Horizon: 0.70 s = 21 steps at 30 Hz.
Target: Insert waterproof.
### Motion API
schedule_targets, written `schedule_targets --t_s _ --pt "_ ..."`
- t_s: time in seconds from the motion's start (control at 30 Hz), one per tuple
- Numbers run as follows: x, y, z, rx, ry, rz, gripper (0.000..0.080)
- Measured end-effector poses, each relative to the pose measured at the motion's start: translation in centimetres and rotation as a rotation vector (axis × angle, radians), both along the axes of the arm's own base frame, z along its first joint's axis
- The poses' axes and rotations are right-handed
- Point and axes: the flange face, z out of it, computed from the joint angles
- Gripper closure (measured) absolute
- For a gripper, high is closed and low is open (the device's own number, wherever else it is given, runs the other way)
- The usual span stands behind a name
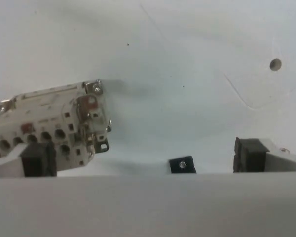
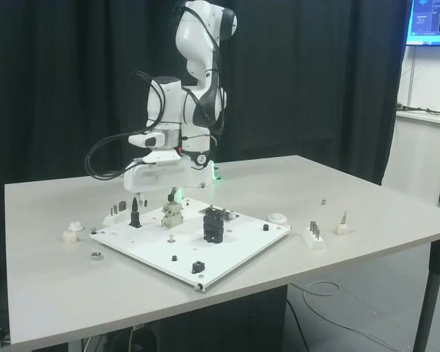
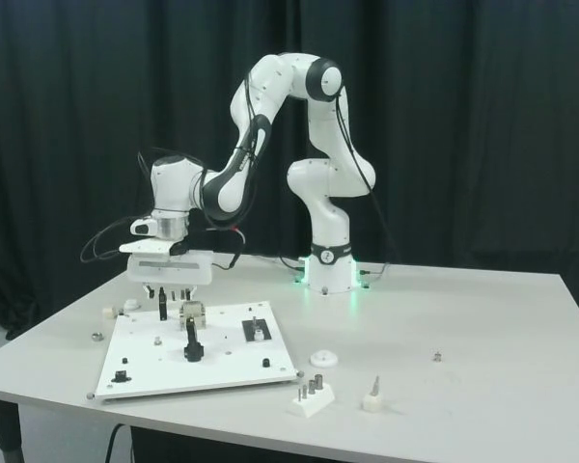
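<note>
The waterproof connector (image 1: 54,126), a white block with rows of round sockets and metal clips, stands on the white board (image 2: 235,246). The room views show the same block (image 2: 172,215) (image 3: 192,313) near the board's back edge. My gripper (image 1: 144,157) hangs a little above the board, open wide with nothing between its fingers. One black fingertip (image 1: 38,159) overlaps the connector's near edge in the wrist view, and the other fingertip (image 1: 250,154) is far off to the side. From the room cameras the gripper (image 2: 158,196) (image 3: 169,289) sits just above the connector.
A small black mount with a screw (image 1: 182,165) lies on the board between the fingers. A black upright block (image 2: 213,224) and a black post (image 2: 135,215) stand on the board. Off the board are a white pin holder (image 2: 314,235), a white disc (image 2: 277,218) and a nut (image 2: 97,255).
</note>
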Motion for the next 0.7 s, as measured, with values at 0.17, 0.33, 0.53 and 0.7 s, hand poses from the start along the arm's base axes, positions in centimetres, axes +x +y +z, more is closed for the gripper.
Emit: schedule_targets --t_s 0.17,0.33,0.53,0.7 --pt "0.13 0.12 -0.33 0.002 -0.002 -0.006 0.0003" --pt "0.20 0.21 -0.60 0.001 0.001 -0.004 0.0003" --pt "0.24 0.19 -0.84 -0.002 0.005 -0.003 0.0003" --pt "0.23 0.17 -0.85 -0.002 0.006 -0.004 0.0003"
